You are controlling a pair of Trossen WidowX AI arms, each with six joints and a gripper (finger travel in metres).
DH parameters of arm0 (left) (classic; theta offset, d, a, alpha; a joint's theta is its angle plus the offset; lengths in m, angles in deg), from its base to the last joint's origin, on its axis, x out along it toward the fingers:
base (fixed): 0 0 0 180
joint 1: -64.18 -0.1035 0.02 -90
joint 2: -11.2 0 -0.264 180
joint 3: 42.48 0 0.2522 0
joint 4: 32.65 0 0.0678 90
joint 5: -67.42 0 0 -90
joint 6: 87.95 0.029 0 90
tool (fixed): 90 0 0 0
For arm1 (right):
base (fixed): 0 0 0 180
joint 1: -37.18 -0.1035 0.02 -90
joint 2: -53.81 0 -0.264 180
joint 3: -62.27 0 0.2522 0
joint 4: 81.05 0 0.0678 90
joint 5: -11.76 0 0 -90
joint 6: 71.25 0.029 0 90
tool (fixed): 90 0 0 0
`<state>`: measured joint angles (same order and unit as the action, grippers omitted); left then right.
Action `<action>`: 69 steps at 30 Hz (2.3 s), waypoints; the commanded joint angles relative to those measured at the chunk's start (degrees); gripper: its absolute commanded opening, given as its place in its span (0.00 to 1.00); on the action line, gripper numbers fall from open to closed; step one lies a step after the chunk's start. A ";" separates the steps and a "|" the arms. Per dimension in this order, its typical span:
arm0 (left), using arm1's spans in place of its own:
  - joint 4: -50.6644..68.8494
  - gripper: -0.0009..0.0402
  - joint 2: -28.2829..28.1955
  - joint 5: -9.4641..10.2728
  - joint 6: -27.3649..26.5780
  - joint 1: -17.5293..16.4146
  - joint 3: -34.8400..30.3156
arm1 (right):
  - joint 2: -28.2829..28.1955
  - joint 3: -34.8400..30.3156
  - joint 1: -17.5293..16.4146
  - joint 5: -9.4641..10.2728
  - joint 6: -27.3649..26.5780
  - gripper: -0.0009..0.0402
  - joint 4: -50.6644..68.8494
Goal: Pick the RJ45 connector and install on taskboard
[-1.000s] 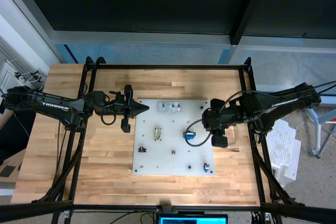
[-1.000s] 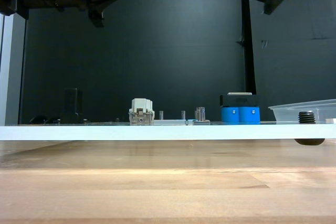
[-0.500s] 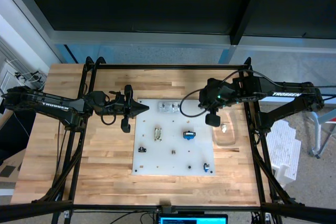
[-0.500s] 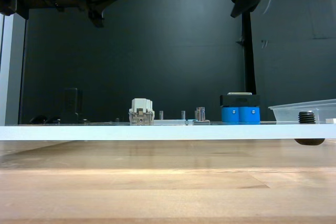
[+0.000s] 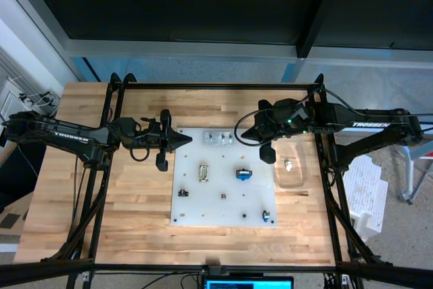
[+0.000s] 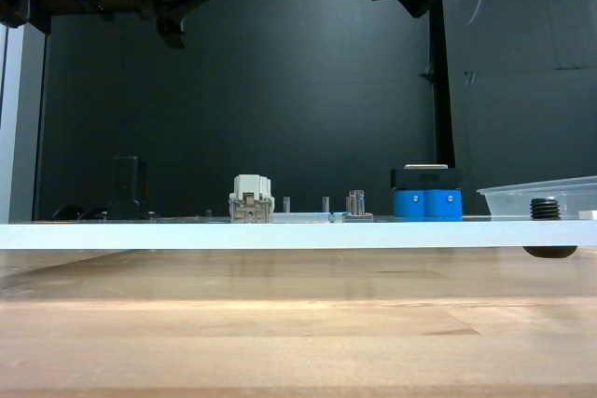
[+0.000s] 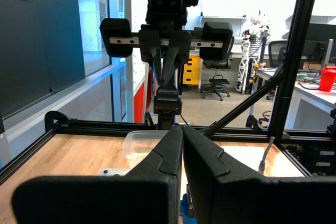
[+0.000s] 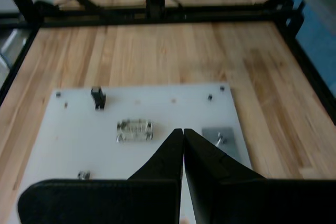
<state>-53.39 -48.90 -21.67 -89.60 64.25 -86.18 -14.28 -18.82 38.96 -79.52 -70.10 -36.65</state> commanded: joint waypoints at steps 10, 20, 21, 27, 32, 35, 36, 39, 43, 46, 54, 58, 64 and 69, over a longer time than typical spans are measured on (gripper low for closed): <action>-0.02 0.02 0.00 -0.02 0.02 0.00 -0.02 | 5.88 12.90 0.11 -0.13 1.40 0.02 -21.90; 0.00 0.02 0.00 -0.02 0.02 0.00 -0.02 | 6.62 19.08 0.24 -0.15 1.57 0.02 -37.38; -0.02 0.02 0.00 -0.02 0.02 0.00 -0.02 | 6.62 19.71 0.24 -0.15 1.60 0.02 -38.73; -0.02 0.02 0.00 -0.02 0.02 0.00 -0.02 | 6.62 23.19 0.50 -0.13 1.57 0.02 -45.64; -0.02 0.02 0.00 -0.02 0.02 0.00 -0.02 | 6.64 26.53 0.50 -0.11 1.77 0.02 -51.87; -0.02 0.02 0.00 -0.02 0.02 0.00 -0.02 | 6.75 28.26 0.50 1.01 1.88 0.02 -54.62; -0.02 0.02 0.00 -0.02 0.02 0.00 -0.02 | 6.78 28.68 0.50 1.75 1.88 0.02 -55.21; -0.02 0.02 0.00 -0.02 0.02 0.00 -0.02 | 6.93 29.53 0.50 2.40 1.86 0.02 -55.52; -0.02 0.02 0.00 -0.02 0.02 0.00 -0.02 | 7.06 30.91 0.48 2.38 2.34 0.02 -57.33; 0.00 0.02 0.00 -0.02 0.02 0.00 -0.02 | 7.02 32.24 0.48 2.38 2.82 0.02 -58.97; -0.02 0.02 0.00 -0.02 0.02 0.00 -0.02 | 7.04 32.72 0.48 2.47 3.04 0.02 -59.30; -0.02 0.02 0.00 -0.02 0.02 0.00 -0.02 | 7.04 32.72 0.48 2.43 2.84 0.02 -59.28; -0.02 0.02 0.00 -0.02 0.02 0.00 -0.02 | 6.99 32.72 0.48 2.45 2.93 0.02 -59.21; 0.00 0.02 0.00 -0.02 0.02 0.00 -0.02 | 6.99 32.72 0.46 2.45 3.15 0.02 -59.17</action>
<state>-53.42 -48.87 -21.67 -89.60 64.25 -86.18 -7.24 13.97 39.46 -77.07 -67.06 -95.82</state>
